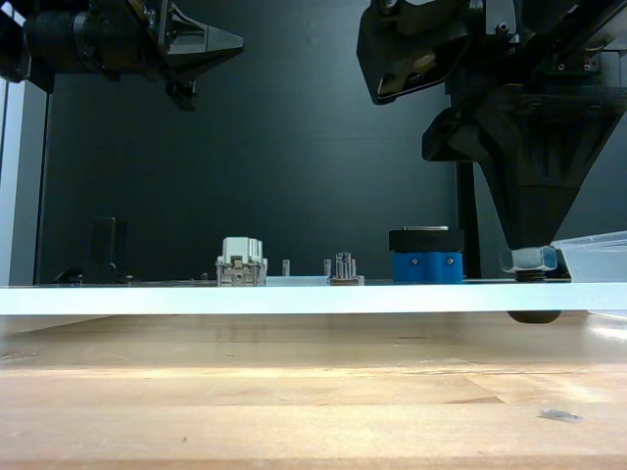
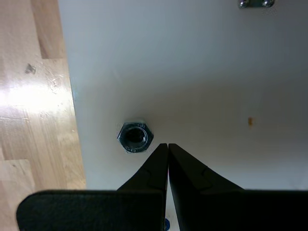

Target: Pick the M12 fastener and fasten on the M12 threads

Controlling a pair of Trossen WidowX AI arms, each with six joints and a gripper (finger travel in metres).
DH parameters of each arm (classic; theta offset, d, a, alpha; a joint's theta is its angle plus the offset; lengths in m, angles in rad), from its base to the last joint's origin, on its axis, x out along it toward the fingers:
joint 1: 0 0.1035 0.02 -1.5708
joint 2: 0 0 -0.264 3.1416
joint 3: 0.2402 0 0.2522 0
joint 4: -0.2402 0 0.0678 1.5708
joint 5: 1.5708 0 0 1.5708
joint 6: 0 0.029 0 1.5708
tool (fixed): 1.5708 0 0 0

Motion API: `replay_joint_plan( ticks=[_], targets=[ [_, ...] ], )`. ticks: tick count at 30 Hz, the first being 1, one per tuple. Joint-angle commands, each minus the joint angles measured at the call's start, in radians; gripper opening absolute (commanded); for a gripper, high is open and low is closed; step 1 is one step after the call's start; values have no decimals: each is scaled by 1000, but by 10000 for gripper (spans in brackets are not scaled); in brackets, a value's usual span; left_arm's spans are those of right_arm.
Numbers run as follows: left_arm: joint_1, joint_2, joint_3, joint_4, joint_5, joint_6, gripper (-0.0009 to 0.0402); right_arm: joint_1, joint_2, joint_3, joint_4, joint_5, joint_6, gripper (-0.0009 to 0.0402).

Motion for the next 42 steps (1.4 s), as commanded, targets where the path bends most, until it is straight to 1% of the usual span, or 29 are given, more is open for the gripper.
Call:
replay_joint_plan(
  ticks=[1, 9, 12, 13, 14, 16, 17, 18, 19, 23, 24, 26, 29, 31, 32, 33, 37, 39, 42],
  targets=[
    [0, 0, 0, 0, 0, 0, 0, 0, -1, -1, 3, -1, 1, 0],
    [0, 0, 0, 0, 0, 0, 0, 0, 0, -7, 17, -2, 1, 0],
    [0, 0, 0, 0, 0, 0, 0, 0, 0, -9, 18, -14, 2, 0],
    [0, 0, 0, 0, 0, 0, 0, 0, 0, -9, 21, -35, 6, 0],
    [0, 0, 0, 0, 0, 0, 0, 0, -1, -9, 23, -74, 8, 0],
    [0, 0, 0, 0, 0, 0, 0, -1, -8, -9, 23, -193, -13, 0],
    [0, 0, 0, 0, 0, 0, 0, -1, -13, -9, 21, -246, -27, 0],
    [0, 0, 0, 0, 0, 0, 0, 0, -17, -9, 16, -276, -42, 0],
    [0, 0, 0, 0, 0, 0, 0, 0, -25, -9, 8, -279, -45, 0],
    [0, 0, 0, 0, 0, 0, 0, -1, -47, -9, -29, -249, -43, 0],
    [0, 0, 0, 0, 0, 0, 0, -1, -47, -9, -35, -225, -40, 0],
    [0, 0, 0, 0, 0, 0, 0, 0, -51, -9, -40, -155, -31, 0],
    [0, 0, 0, 0, 0, 0, 0, 0, -52, -9, -37, -72, -16, 0],
    [0, 0, 0, 0, 0, 0, 0, -1, -49, -9, -27, -20, -10, 0],
    [0, 0, 0, 0, 0, 0, 0, -1, -45, -10, -19, -3, -11, 0],
    [0, 0, 0, 0, 0, 0, 0, -1, -45, -14, -6, 4, -11, 0],
    [0, 0, 0, 0, 0, 0, 0, 0, -38, -45, 59, 2, 4, 0],
    [0, 0, 0, 0, 0, 0, 0, 0, -32, -53, 69, 1, 21, 0],
    [0, 0, 0, 0, 0, 0, 0, 1, -29, -57, 74, 1, 21, 0]
  ],
)
